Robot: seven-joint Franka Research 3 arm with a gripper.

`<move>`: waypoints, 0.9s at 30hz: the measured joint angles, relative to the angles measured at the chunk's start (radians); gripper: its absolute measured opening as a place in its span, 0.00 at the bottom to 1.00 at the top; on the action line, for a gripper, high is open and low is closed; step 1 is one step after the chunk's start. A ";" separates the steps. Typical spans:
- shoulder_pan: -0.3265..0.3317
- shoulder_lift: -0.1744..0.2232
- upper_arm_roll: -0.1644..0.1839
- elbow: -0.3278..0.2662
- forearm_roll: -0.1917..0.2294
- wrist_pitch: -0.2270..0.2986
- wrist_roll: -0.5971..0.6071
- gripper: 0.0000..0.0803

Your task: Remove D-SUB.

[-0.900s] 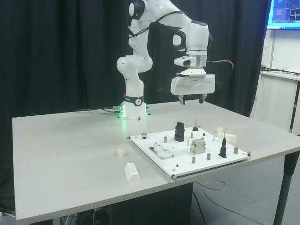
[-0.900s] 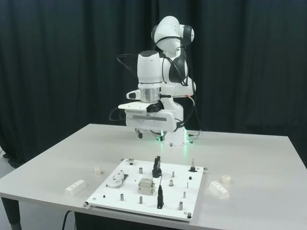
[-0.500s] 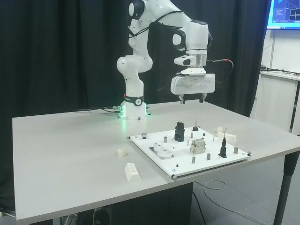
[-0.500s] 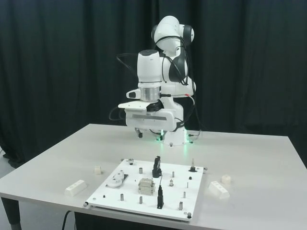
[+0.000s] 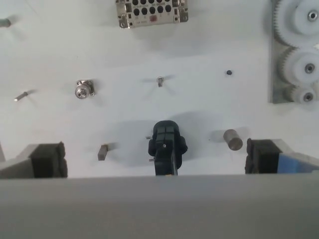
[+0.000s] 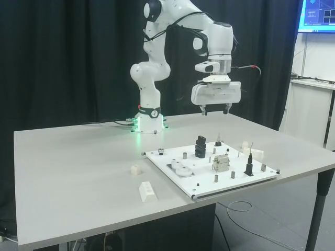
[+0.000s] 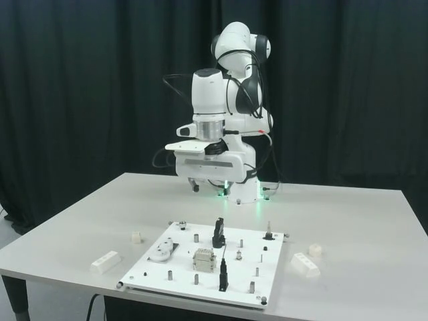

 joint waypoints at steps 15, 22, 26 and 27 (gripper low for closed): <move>0.002 -0.001 0.001 0.001 -0.002 -0.001 0.006 1.00; 0.001 -0.001 0.000 0.001 -0.016 -0.007 0.006 1.00; 0.000 -0.001 0.000 0.001 -0.017 -0.010 0.006 1.00; 0.000 0.000 0.000 0.001 -0.017 -0.010 0.006 1.00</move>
